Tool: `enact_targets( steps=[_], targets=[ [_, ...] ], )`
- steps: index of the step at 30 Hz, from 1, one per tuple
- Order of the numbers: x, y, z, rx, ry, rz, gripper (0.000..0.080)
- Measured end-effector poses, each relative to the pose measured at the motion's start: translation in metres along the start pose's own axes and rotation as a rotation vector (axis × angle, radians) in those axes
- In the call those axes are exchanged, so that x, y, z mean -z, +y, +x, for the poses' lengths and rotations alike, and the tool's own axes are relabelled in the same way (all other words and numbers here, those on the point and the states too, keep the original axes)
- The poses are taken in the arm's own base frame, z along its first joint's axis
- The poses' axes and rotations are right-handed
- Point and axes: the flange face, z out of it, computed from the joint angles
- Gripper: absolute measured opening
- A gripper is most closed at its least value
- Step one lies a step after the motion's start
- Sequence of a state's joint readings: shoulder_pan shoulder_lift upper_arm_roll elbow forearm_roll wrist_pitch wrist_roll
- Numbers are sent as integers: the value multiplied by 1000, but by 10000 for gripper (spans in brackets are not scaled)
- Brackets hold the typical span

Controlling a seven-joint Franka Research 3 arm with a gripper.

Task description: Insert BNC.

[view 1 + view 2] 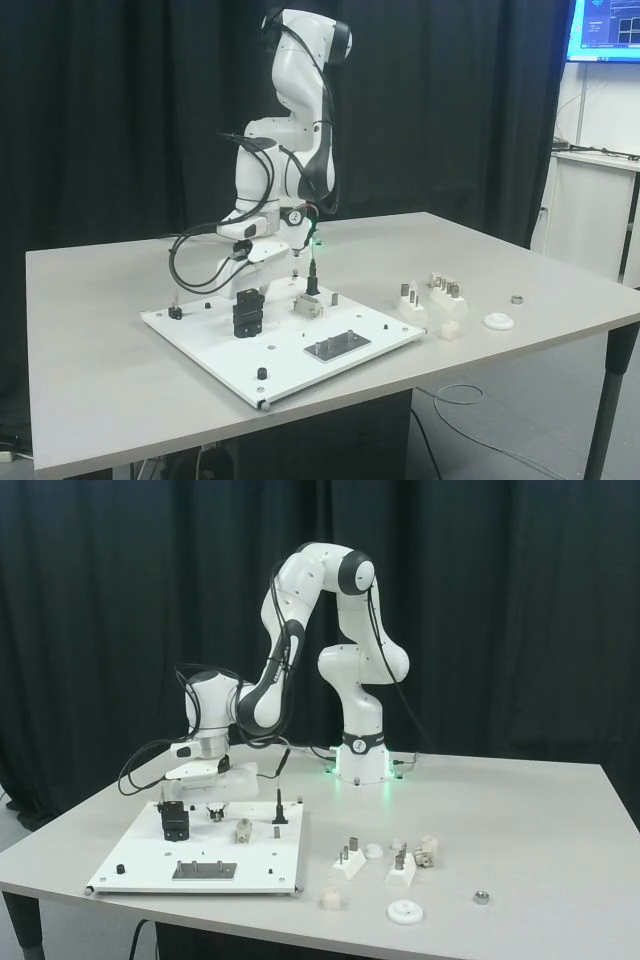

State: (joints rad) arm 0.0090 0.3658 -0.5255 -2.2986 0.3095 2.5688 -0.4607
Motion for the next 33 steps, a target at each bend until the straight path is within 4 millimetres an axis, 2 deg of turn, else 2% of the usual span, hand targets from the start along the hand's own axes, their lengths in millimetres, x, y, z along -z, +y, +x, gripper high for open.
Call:
enact_targets(
  steps=[33],
  targets=[
    [-1, 1, 1, -130, -6, 1, 125]
  ],
)
